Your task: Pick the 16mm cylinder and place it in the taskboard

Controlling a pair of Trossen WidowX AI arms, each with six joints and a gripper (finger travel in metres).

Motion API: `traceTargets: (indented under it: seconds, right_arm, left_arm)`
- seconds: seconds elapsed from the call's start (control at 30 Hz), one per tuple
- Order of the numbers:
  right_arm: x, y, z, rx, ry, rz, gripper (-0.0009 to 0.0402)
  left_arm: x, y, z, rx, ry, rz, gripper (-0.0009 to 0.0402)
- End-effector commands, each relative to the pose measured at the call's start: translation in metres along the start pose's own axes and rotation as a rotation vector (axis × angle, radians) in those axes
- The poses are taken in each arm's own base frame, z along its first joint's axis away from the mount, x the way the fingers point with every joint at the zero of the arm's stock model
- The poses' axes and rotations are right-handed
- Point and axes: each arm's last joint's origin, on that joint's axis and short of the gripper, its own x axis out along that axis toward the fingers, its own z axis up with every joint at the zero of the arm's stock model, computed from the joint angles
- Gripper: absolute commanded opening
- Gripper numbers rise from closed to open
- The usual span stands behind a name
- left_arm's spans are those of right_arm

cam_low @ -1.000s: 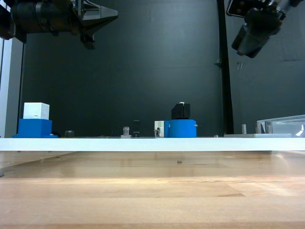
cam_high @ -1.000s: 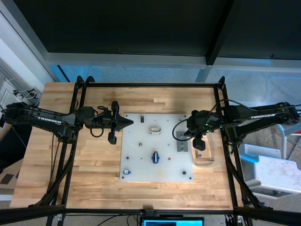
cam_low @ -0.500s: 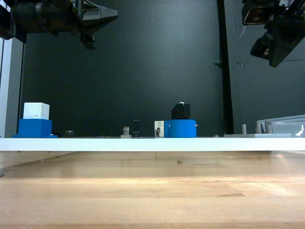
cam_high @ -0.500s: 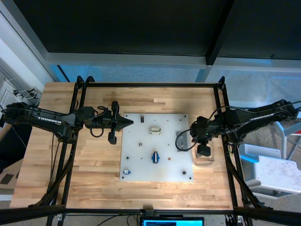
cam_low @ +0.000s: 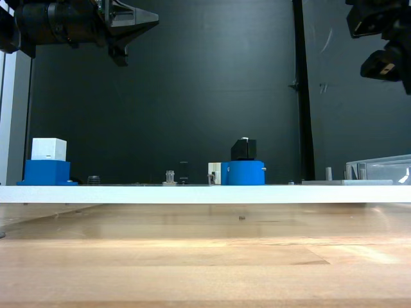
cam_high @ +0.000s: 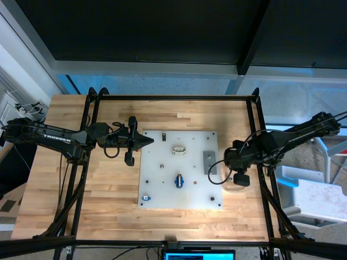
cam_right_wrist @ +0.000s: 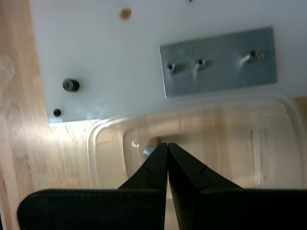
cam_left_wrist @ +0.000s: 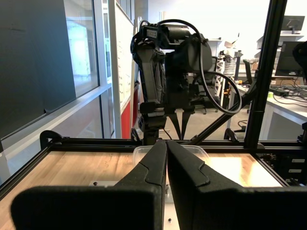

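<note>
Having left the taskboard (cam_high: 162,184), the right gripper (cam_right_wrist: 168,145) now hangs over the clear tray (cam_right_wrist: 108,143), fingers (cam_right_wrist: 156,165) pressed together. The left gripper (cam_high: 146,140), likewise closed on nothing, hangs by the board's left edge. The cylinder (cam_right_wrist: 148,152) is perhaps the grey bit beside the right fingertips, unpicked.

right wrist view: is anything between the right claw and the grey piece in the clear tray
Nothing visible does. The right claw hangs shut over the clear tray, tips aimed at the grey piece inside. The left claw is parked shut by the left edge of the taskboard.
</note>
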Motion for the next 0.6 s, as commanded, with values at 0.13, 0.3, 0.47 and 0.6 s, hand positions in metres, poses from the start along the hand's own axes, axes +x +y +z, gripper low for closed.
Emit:
traceTargets:
  seconds: [0.13, 0.3, 0.47, 0.6]
  right_arm:
    - [0.006, 0.009, -0.004, -0.013, 0.049, -0.008, 0.0000]
    - [0.011, 0.015, -0.007, -0.051, 0.102, -0.028, 0.0000]
    - [0.017, 0.021, -0.009, -0.084, 0.118, -0.050, 0.0010]
    - [0.021, 0.025, -0.009, -0.103, 0.129, -0.064, 0.0029]
  left_arm:
    - [0.000, 0.000, 0.000, 0.000, 0.000, 0.000, 0.0000]
    - [0.000, 0.000, 0.000, 0.000, 0.000, 0.000, 0.0000]
    - [0.000, 0.000, 0.000, 0.000, 0.000, 0.000, 0.0000]
    - [0.000, 0.000, 0.000, 0.000, 0.000, 0.000, 0.0000]
